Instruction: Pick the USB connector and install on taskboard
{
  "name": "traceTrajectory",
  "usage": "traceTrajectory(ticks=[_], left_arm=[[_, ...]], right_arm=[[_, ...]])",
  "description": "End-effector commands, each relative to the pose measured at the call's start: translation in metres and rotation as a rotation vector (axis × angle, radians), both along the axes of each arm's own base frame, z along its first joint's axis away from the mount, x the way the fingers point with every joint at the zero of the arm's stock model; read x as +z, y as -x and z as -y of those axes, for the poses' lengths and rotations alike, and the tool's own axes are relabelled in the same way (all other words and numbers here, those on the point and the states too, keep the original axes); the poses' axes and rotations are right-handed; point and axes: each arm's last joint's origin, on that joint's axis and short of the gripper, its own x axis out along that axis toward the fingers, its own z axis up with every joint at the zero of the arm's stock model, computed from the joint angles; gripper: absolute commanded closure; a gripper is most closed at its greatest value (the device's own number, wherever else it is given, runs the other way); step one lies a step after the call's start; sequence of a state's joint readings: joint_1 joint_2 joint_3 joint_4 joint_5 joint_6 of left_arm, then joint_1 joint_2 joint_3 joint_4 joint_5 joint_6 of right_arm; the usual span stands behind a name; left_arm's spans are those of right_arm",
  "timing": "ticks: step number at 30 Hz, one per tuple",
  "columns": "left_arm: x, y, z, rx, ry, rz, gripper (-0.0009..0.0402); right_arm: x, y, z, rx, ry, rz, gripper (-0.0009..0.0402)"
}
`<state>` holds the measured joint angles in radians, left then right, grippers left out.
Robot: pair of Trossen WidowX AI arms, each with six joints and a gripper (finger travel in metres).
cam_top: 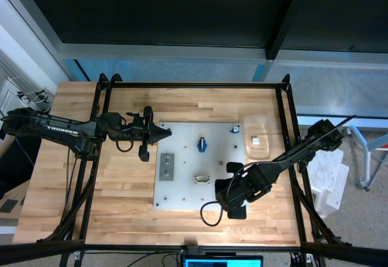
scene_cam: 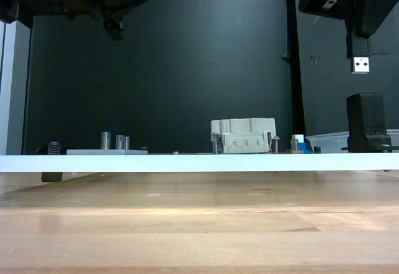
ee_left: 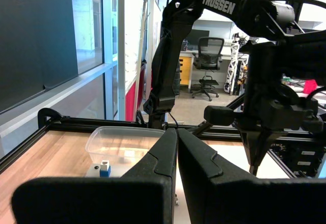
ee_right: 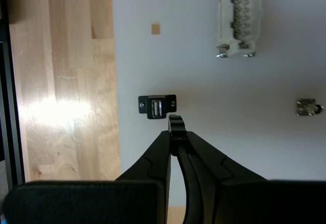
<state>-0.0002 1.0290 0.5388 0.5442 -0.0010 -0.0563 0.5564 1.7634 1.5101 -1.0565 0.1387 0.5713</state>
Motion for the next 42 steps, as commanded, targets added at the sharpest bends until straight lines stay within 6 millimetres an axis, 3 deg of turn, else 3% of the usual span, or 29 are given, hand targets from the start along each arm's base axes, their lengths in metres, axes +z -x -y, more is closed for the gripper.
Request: traceTrajectory(ticks=[1, 42], left_arm=[[0.000, 0.000, 0.000, 0.000, 0.000, 0.000, 0.0393], [0.000, 0.000, 0.000, 0.000, 0.000, 0.000, 0.0393]], right_arm=[[-0.003, -0.003, -0.003, 0.002, -0.003, 0.005, 0.0393], [-0.018, -0.009, -0.011, 0.020, 0.015, -0.017, 0.0393]])
